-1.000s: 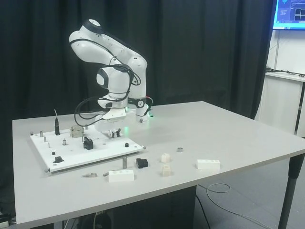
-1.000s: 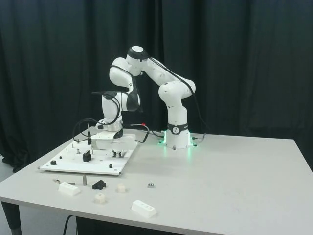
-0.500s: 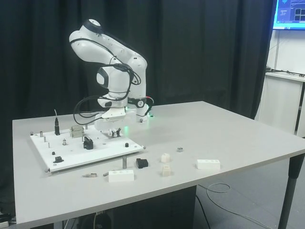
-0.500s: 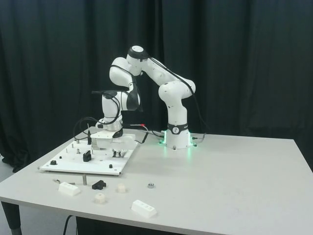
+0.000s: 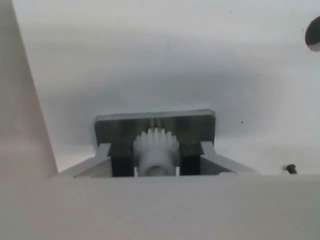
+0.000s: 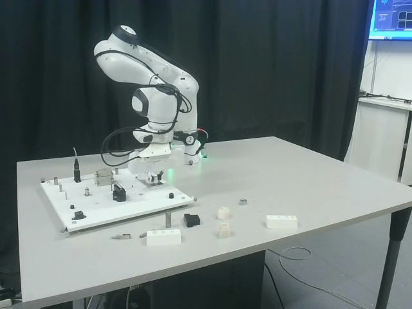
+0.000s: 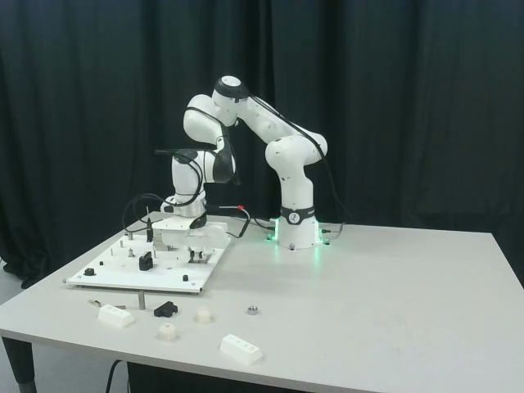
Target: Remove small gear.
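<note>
In the wrist view a small white gear point(image 5: 156, 145) sits between my two black fingers point(image 5: 121, 159), and my gripper point(image 5: 156, 162) is shut on it. A grey plate point(image 5: 115, 125) lies behind the gear on the white board point(image 5: 160, 60). In the first room view my gripper point(image 6: 154, 176) hangs just above the far right part of the white board point(image 6: 96, 209). The second room view shows my gripper point(image 7: 197, 255) over the white board point(image 7: 115, 278) as well. In both room views the gear is too small to make out.
The board carries a black block point(image 6: 119, 193), a grey block point(image 6: 102, 177) and several pegs. On the grey table in front lie two white blocks point(image 6: 163, 237) point(image 6: 281, 221), a black piece point(image 6: 191, 220), two small white pieces point(image 6: 223, 212) and a small round part point(image 6: 243, 201).
The arm's hand has risen a little from the board over the last second, with the gripper staying over the same spot.
</note>
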